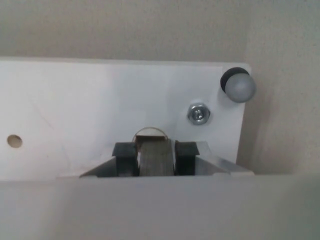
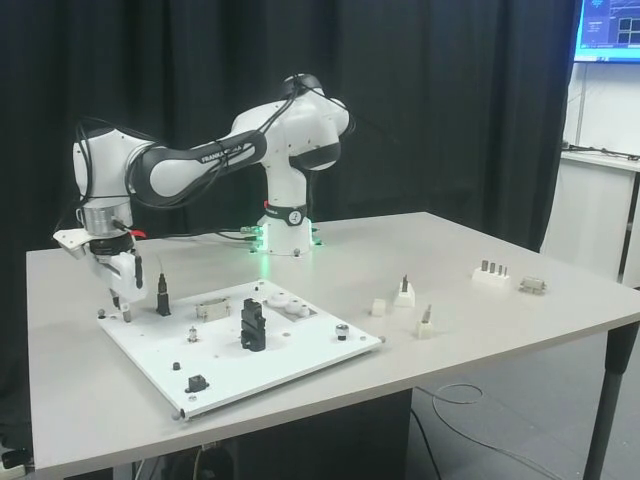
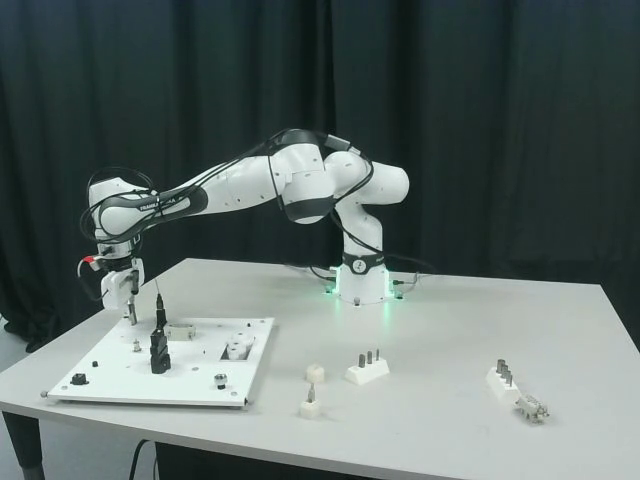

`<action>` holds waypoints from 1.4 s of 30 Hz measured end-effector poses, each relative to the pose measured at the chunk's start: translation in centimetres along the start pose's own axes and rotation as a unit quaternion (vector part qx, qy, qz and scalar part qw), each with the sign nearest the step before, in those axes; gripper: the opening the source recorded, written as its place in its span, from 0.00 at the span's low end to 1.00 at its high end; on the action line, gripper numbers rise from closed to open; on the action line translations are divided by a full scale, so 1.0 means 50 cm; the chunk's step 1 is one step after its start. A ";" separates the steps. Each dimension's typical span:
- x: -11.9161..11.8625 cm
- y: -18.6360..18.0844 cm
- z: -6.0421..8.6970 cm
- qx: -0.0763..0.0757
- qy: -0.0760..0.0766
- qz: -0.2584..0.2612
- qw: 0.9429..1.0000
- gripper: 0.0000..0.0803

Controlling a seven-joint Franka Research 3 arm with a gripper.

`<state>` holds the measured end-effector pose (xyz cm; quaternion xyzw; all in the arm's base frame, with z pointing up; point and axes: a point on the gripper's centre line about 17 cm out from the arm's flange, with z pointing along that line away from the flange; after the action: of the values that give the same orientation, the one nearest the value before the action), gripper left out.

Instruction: Insert square peg 4.

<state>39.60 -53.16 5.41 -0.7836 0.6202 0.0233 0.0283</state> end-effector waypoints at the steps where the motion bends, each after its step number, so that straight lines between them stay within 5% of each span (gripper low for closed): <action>1: 0.000 0.000 0.000 0.000 0.000 0.000 1.000 0.19; 42: 0.004 -0.008 0.000 -0.007 0.005 0.001 1.000 0.19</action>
<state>40.01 -53.26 5.38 -0.7831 0.6212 0.0237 0.0196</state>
